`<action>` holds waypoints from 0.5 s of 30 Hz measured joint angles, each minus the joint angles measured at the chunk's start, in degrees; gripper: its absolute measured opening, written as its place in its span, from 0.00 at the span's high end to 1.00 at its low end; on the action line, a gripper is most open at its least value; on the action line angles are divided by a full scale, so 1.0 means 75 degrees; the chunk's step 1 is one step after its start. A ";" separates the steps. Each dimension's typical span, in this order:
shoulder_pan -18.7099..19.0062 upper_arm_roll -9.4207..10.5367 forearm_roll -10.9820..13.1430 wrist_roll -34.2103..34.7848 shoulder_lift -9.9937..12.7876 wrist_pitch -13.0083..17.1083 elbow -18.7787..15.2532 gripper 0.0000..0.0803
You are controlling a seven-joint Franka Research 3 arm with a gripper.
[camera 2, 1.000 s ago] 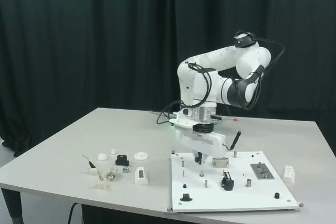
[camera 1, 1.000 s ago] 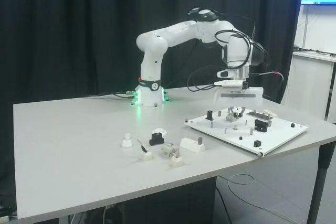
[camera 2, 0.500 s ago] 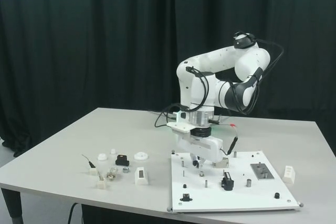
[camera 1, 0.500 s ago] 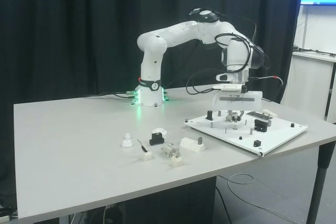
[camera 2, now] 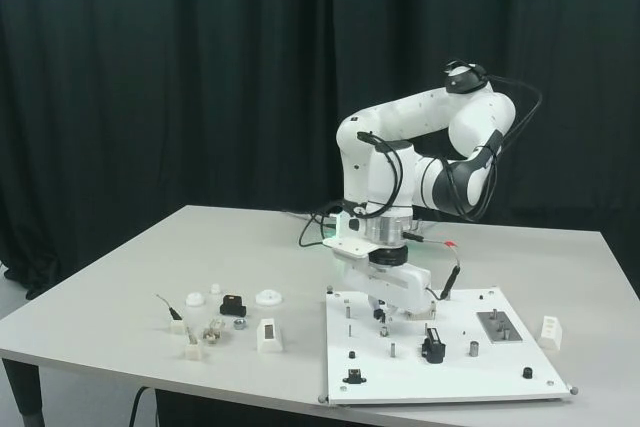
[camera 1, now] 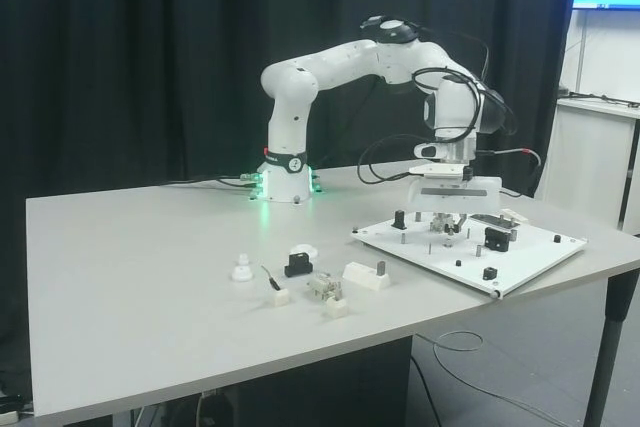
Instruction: Insert BNC.
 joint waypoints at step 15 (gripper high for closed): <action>0.0139 0.0036 -0.0161 0.0230 0.0000 -0.0155 -0.0019 0.85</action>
